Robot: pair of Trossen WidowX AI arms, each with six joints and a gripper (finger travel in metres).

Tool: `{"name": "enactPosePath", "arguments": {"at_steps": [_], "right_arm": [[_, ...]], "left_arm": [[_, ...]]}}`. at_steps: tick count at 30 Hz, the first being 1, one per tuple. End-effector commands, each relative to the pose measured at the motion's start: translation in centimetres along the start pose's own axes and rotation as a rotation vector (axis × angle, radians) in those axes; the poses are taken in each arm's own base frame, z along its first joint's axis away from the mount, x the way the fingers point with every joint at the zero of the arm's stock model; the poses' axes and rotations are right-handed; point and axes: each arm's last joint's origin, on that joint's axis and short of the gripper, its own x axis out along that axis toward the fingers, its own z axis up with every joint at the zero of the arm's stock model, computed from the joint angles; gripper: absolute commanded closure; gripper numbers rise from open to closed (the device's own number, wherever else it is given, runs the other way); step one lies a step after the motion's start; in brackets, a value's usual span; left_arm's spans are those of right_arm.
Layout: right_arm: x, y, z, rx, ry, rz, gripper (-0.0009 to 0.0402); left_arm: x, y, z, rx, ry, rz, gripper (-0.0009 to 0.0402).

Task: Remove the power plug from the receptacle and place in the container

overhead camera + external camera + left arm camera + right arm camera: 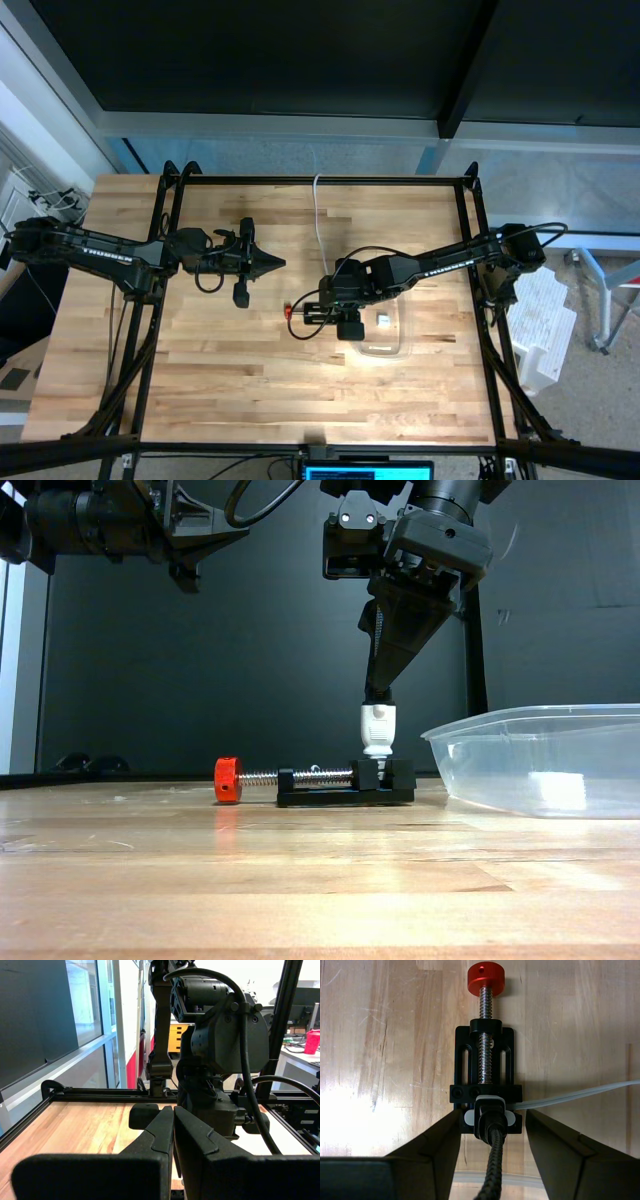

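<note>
The 1 black power plug (491, 1114) stands seated in the 1 white receptacle (377, 728), its braided cord stub rising from it. The receptacle is held upright in 1 black vise (340, 795) with 1 red knob (227, 779) on the counter (300, 880). The right gripper (379, 685) hangs just above, jaws apart on either side of the plug, gripping nothing. 1 clear container (490, 765) sits just beside the vise and holds 1 small white block (556, 790). 1 white cable (319, 215) runs away across the counter. The left gripper (272, 264) is well apart, raised over the counter's left part, jaws pressed together and empty.
</note>
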Motion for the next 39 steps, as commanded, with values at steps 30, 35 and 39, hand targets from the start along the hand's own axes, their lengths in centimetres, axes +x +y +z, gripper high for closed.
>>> {"name": "enactPosePath", "arguments": {"at_steps": [30,35,39], "right_arm": [[-0.09,0.0,0.18,0.02,-0.018,0.003,0.0393],[-0.41,0.0,0.37,0.021,-0.029,0.004,0.0393],[-0.74,-0.03,0.39,0.022,-0.037,0.006,0.0393]], "left_arm": [[0.01,0.0,0.01,0.0,0.0,0.0,0.0393],[0.01,0.0,0.01,0.0,0.0,0.0,0.0393],[0.01,0.0,0.01,0.0,0.0,0.0,0.0393]]}}
